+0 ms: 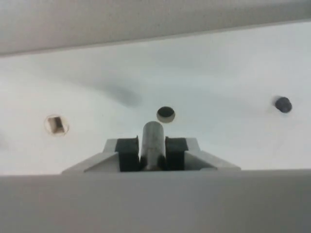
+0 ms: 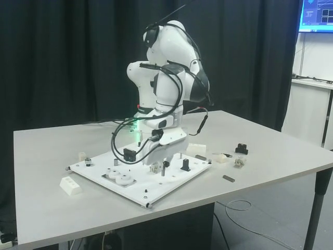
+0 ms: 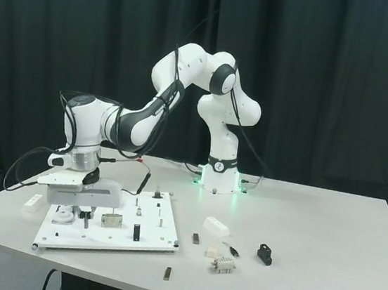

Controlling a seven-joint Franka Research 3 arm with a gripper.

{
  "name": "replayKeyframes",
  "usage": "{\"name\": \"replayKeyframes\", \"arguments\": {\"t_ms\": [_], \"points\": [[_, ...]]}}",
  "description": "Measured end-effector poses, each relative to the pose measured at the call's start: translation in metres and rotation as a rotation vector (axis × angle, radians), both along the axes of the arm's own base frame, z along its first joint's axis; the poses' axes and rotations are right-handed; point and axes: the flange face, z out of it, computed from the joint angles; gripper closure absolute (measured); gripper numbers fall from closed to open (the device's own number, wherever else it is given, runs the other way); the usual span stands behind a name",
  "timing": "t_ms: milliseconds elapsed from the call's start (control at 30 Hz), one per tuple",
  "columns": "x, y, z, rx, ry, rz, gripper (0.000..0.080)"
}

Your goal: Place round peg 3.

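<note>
A grey round metal peg stands upright between the black pads of my gripper, which is shut on it. Just past the peg's tip, a round hole opens in the white board. The peg's end is close above the board, near that hole and apart from it. In the first room view the gripper hangs low over the white board with the peg pointing down. The second room view has the gripper at the board's left part.
A square socket and a black round stud sit on the board either side of the hole. White gears, a black upright block and thin pins stand on the board. Loose white and black parts lie on the grey table beside it.
</note>
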Motion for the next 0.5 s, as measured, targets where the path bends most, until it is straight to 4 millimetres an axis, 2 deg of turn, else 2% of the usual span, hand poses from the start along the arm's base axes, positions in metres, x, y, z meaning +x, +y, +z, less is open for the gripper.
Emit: {"name": "replayKeyframes", "arguments": {"t_ms": [233, 500], "points": [[0.000, 0.001, 0.011, -0.005, 0.000, 0.007, 0.0691], [0.001, 0.001, 0.015, -0.008, -0.005, 0.008, 0.0691]]}}
